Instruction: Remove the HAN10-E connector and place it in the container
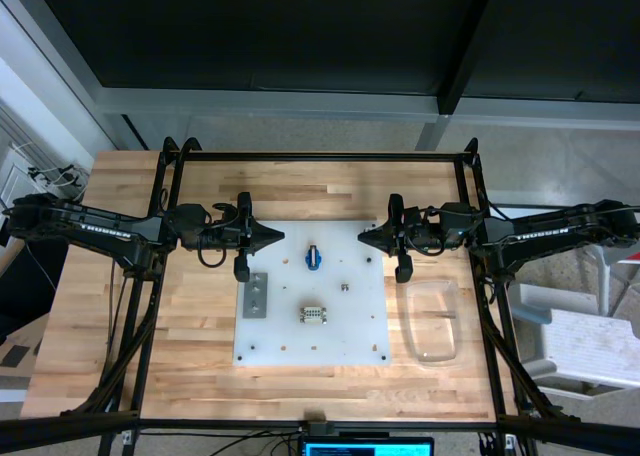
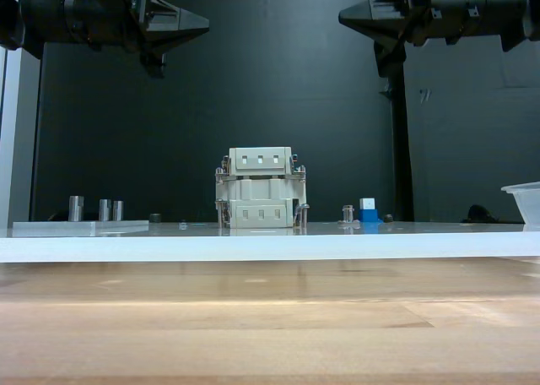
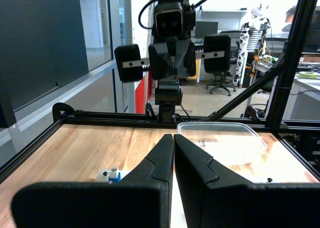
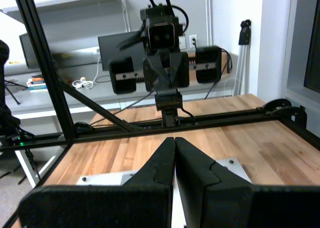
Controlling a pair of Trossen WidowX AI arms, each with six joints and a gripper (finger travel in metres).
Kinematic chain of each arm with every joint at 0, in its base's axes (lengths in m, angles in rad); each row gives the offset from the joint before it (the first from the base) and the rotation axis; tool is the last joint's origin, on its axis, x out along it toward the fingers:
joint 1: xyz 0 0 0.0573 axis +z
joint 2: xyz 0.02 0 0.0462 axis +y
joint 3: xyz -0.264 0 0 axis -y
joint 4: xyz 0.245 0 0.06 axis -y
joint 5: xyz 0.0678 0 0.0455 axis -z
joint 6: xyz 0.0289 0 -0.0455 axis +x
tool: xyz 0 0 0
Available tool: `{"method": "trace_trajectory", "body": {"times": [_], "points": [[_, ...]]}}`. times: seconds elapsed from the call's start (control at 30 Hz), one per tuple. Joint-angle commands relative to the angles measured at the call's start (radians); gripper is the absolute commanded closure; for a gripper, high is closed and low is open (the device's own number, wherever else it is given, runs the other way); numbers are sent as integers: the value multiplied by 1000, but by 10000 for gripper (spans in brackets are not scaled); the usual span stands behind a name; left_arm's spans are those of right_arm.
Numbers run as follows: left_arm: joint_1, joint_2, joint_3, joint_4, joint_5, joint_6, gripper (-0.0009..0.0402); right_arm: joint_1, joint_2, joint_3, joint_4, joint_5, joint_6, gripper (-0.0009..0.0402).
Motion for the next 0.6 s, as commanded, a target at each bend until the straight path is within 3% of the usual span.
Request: {"method": "trace_trajectory", "body": {"times": [0.03, 0.3, 0.6], "points": [[0, 0, 0, 0, 0, 0, 393, 2, 9, 81, -122, 1, -53, 393], [0, 0, 0, 0, 0, 0, 393, 4, 95, 299, -437, 0, -43, 393], [0, 0, 0, 1, 0, 0, 393, 42, 262, 570, -837, 2, -31, 393]]}}
